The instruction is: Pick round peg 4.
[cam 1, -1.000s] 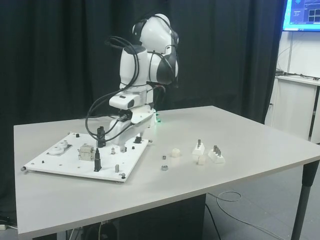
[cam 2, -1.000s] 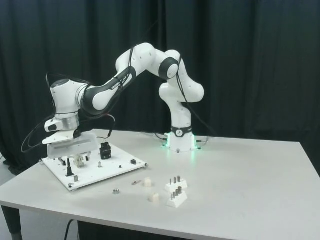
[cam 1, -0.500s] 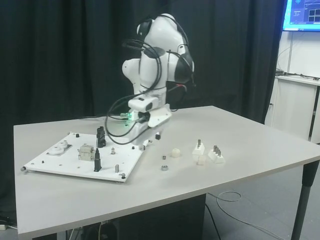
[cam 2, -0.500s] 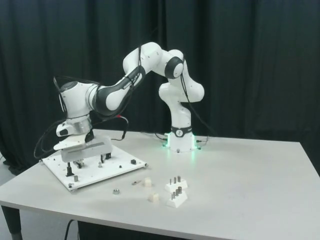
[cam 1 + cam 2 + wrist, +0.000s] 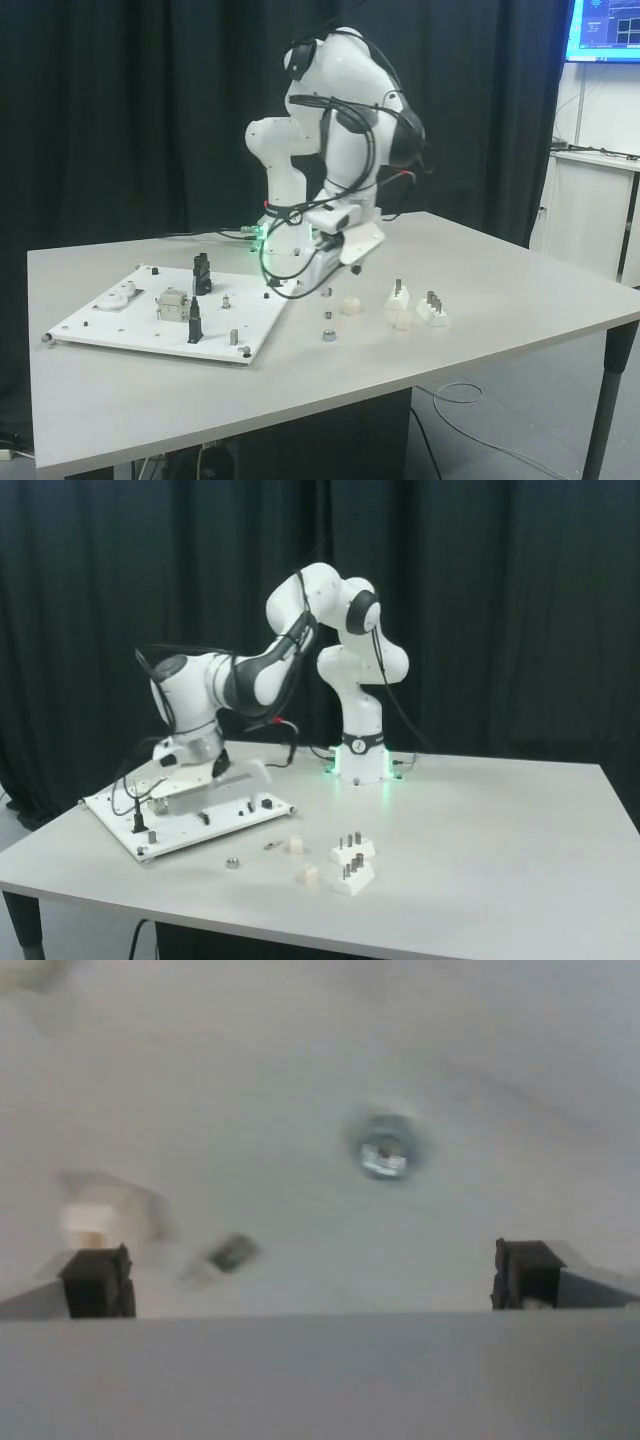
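Swinging across: over the last second I carried my claw (image 5: 312, 1278) off the white board (image 5: 130, 325) and out over the bare grey worktop (image 5: 500, 270), towards the loose parts.
Claw state: the fingers (image 5: 97, 1282) stood wide apart with nothing between them, so nothing was held.
Claw position: in the first room view it hung above the worktop just past the board's edge, near the small white cube (image 5: 351, 305) and short of the peg holders.
Under the wrist camera: a grey nut (image 5: 385, 1152) lay on the worktop below, with a small dark part (image 5: 232, 1253) and a white block (image 5: 95, 1215) off to one side.
Task's thing: round peg 4 should be among the grey pegs standing upright in the two white holders (image 5: 398, 292) (image 5: 433, 305), well apart from the claw; which one is number 4 I could not tell from here.
Meaning for the task: the approach was under way, but the pick had not begun. I judged I had to travel on to the holders, line up over one peg and descend.
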Robot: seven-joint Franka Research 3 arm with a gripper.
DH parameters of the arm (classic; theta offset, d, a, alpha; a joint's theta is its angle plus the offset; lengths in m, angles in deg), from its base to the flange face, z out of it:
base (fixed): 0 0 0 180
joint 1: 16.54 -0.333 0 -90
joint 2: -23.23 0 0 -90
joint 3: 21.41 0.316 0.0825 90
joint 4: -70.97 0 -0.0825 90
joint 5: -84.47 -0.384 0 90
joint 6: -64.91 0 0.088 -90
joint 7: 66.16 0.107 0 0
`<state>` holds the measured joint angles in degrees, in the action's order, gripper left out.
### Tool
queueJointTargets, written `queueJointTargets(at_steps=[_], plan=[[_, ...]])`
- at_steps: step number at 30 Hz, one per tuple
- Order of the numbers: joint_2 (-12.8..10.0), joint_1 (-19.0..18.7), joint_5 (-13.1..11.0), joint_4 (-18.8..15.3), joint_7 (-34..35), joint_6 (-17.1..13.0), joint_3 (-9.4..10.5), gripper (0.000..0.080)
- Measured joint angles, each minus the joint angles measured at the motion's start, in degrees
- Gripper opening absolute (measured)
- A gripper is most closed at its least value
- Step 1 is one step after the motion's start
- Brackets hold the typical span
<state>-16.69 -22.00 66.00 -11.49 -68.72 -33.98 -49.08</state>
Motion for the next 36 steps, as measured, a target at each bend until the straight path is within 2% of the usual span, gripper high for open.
queueJointTargets(at_steps=[10, 18, 27, 36], plan=[[2.38, -4.25, 0.48, -3.58, 8.65, -0.06, 1.66, 0.0800], [3.94, -7.15, 2.45, -5.67, 20.05, -1.07, 3.28, 0.0800], [5.62, -8.18, 5.81, -8.15, 30.84, -3.66, 7.00, 0.0800], [7.38, -8.40, 6.41, -11.45, 39.24, -6.84, 9.79, 0.0800]])
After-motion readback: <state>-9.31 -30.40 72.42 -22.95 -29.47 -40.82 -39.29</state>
